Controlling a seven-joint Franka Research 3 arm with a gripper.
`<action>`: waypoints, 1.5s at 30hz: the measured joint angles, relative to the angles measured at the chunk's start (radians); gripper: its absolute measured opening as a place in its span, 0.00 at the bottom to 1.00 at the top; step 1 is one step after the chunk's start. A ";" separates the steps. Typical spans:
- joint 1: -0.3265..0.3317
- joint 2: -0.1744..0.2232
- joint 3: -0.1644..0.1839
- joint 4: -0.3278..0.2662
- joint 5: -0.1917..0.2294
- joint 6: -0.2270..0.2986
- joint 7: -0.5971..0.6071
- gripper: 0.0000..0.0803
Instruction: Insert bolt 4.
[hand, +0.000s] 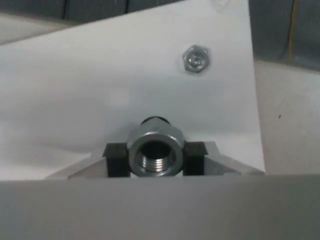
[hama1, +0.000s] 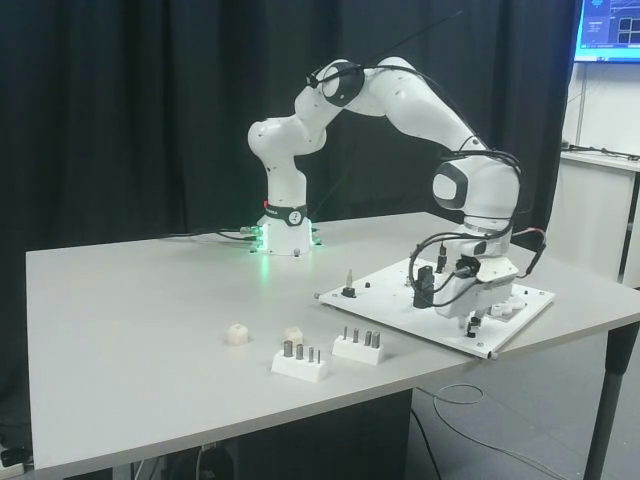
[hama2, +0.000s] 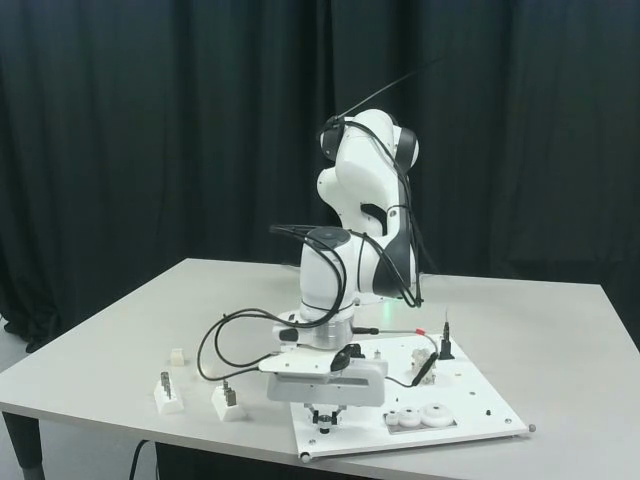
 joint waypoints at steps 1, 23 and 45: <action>0.000 0.000 0.000 0.000 0.003 0.000 0.023 0.28; -0.018 -0.001 -0.001 0.000 0.093 -0.007 0.425 0.28; -0.015 -0.003 -0.003 -0.008 0.115 0.012 1.006 0.28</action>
